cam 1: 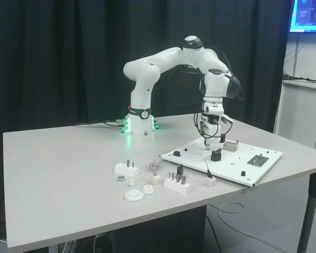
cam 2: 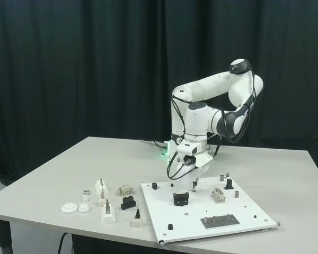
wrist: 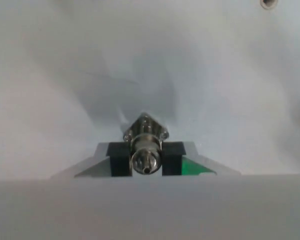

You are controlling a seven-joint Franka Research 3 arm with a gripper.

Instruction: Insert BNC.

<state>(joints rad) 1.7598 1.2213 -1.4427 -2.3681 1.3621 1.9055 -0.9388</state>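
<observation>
Black curtains (cam 2: 95, 69) behind grey table (cam 1: 58, 158); white cabinet (cam 1: 300, 108) and wall screen (cam 1: 309, 16) at side.

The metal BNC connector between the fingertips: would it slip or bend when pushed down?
The shiny metal BNC connector looks rigid, so bending seems unlikely. Its smooth round barrel could slip or rotate in the pincer. It probably feels heavy for its size.

grey table (cam 1: 58, 158) | white board (cam 1: 263, 168) lying flat near arm base (cam 1: 138, 122) | small white part holders (cam 1: 126, 168) beside board
</observation>
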